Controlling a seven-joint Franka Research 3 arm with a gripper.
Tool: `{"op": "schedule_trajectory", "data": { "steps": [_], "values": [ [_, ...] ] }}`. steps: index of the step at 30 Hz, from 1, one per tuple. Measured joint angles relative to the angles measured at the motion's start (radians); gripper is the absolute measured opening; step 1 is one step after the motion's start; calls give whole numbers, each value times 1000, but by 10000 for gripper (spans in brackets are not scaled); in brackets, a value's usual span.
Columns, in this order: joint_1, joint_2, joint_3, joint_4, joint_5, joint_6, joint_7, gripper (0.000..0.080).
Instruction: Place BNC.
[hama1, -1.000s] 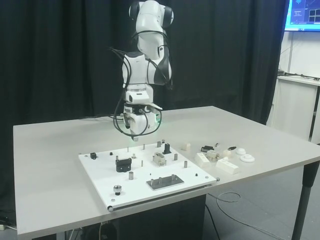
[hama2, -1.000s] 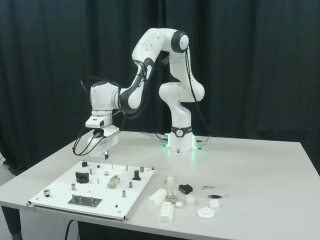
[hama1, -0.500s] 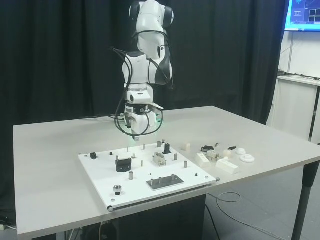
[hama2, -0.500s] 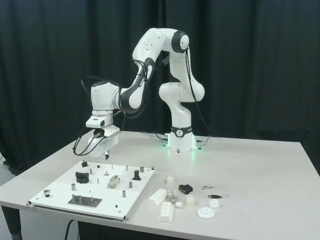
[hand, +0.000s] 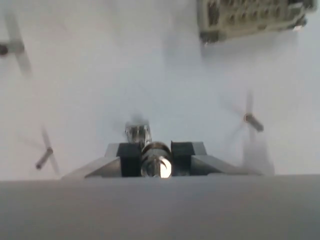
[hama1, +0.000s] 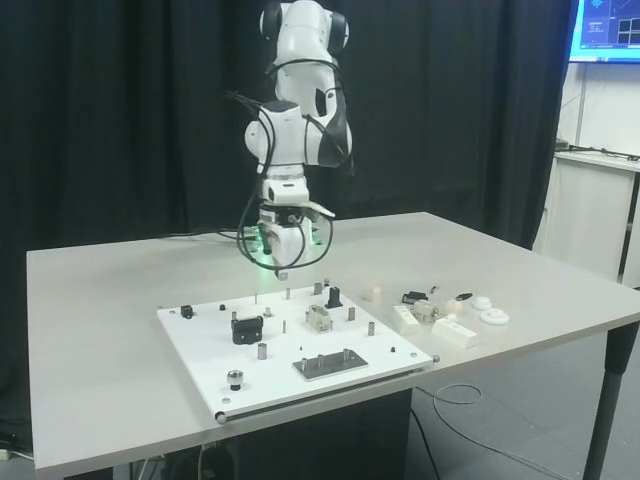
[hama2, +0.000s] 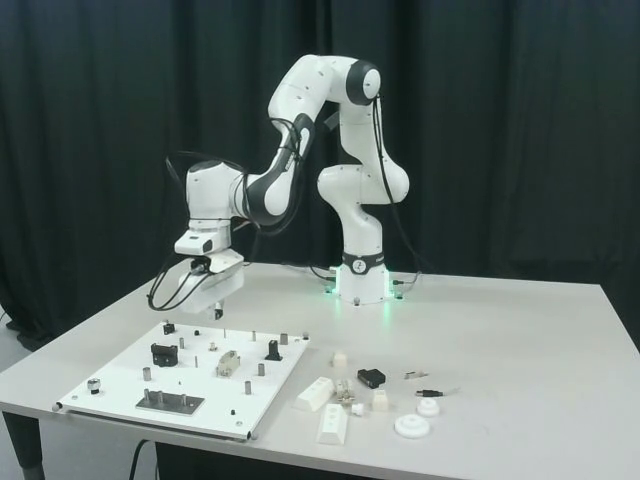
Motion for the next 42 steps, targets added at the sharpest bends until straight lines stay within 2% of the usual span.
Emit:
{"op": "schedule_trajectory", "data": {
  "steps": [6,19,30,42],
  "values": [
    [34,-21,0,-2,-9,-29,187,120],
    [137,-73,1,-15,-110,-88,476,120],
    [229,-115,2,-53,-198,-90,737,120],
    [331,-141,17,-91,-223,-89,982,120]
  ]
}}
